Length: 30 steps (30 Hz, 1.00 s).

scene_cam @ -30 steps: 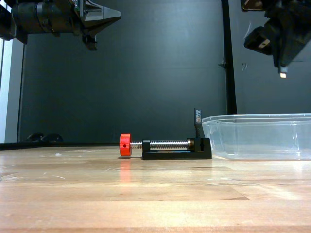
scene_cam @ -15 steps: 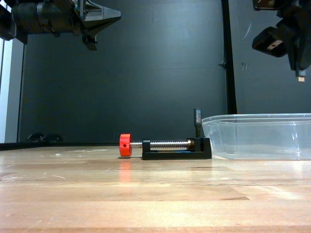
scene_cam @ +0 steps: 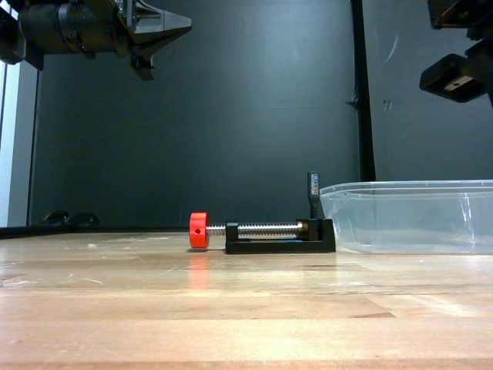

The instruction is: Remove the USB-C connector from the USB-C receptacle and place in the container

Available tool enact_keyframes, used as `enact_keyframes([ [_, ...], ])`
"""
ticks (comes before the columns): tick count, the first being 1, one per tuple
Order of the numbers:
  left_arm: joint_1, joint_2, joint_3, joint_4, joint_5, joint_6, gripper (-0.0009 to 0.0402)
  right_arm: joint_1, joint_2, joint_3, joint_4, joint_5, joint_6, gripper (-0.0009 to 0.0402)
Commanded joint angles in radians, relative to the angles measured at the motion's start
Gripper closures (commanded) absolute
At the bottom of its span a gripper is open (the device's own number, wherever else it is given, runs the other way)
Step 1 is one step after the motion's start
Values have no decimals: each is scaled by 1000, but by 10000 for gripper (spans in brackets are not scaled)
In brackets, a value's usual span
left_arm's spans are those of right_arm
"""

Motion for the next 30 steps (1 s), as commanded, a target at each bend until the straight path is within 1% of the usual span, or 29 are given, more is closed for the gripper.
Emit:
enact_keyframes([
  [1, 0, 0, 0, 0, 0, 0, 393, 5, -7, -3, 1, 0, 0, 393],
  [26, 0, 0, 0, 0, 0, 0, 393, 19, -10, -6, 20, 0, 2, 393],
  [28, 0, 0, 0, 0, 0, 0, 393, 17, -10, -6, 25, 0, 38, 393],
  [30, 0, 0, 0, 0, 0, 0, 393, -13, -10, -6, 26, 0, 79, 393],
])
